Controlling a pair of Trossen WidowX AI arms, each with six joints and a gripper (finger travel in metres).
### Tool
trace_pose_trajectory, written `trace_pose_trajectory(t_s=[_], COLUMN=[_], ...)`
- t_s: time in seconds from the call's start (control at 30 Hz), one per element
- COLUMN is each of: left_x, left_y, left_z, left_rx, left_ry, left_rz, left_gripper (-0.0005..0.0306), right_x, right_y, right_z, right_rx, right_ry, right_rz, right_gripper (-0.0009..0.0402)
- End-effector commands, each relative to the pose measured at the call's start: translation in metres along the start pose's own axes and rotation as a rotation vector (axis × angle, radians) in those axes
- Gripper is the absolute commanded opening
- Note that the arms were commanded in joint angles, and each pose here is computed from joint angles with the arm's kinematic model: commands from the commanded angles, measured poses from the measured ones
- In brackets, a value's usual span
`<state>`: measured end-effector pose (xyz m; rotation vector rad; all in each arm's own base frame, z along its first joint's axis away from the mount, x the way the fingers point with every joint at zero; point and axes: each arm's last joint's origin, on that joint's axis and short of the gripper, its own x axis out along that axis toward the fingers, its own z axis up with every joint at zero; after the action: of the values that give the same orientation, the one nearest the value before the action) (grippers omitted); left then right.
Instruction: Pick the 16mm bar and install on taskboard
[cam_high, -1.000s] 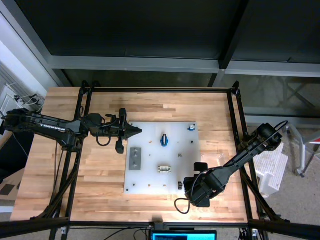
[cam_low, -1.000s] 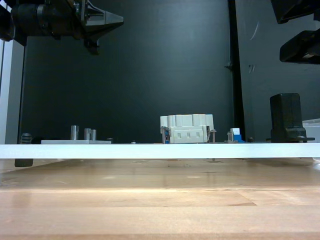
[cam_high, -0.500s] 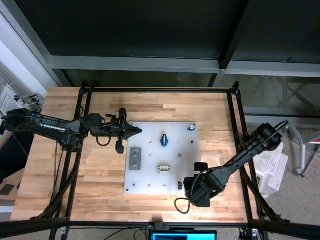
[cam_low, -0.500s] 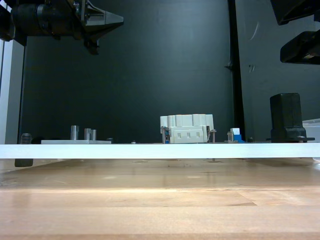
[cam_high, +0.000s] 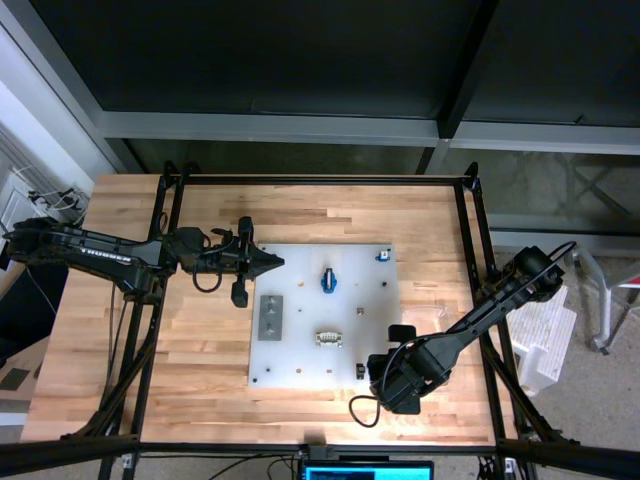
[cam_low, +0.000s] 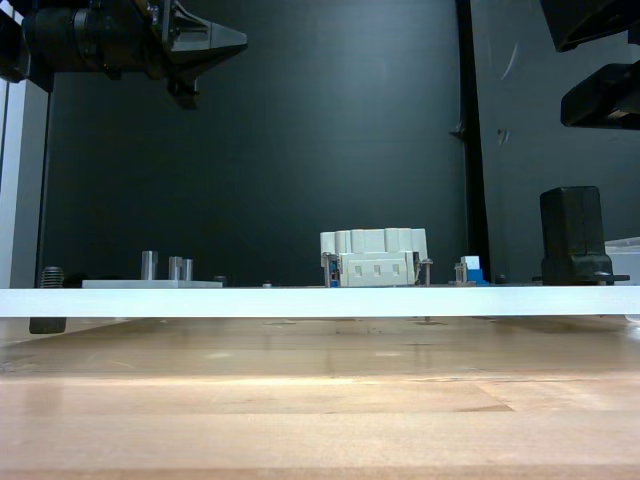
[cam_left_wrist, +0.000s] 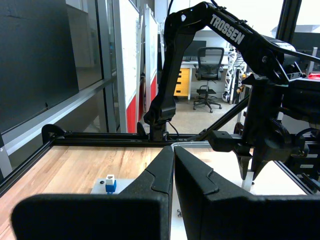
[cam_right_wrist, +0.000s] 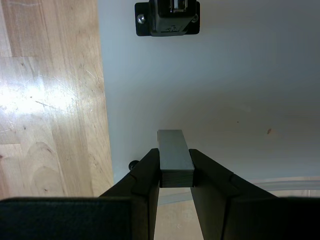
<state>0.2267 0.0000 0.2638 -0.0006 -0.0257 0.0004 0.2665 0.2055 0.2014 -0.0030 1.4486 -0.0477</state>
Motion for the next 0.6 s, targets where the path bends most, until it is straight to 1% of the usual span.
trace_pose_trajectory(t_s=[0.03, 0.13, 0.4, 0.6], left_x=[0.0001, 0.0001, 0.0001, 0.0001], left_y=[0.0000, 0.0001, 0.0000, 0.0001], left_z=[0.0000, 0.0000, 0.0000, 0.0000], left_rx=[0.000, 0.000, 0.000, 0.000], left_ry=[0.000, 0.000, 0.000, 0.000], left_rz=[0.000, 0.000, 0.000, 0.000], left_gripper=[0.0000, 0.0000, 0.0000, 0.0000], right_x=[-0.0014, -0.0033, -0.0038, -0.0037], right_y=[-0.0003, -0.0010, -0.0021, -0.0017], right_z=[0.0001, 0.0000, -0.0005, 0.0001], right_rx=[0.001, 0.003, 0.004, 0.004], right_ry=[-0.005, -0.009, -0.002, -0.006], right_rz=[0.002, 0.005, 0.001, 0.007], right_gripper=[0.0011, 0.0011, 0.0011, 0.0011])
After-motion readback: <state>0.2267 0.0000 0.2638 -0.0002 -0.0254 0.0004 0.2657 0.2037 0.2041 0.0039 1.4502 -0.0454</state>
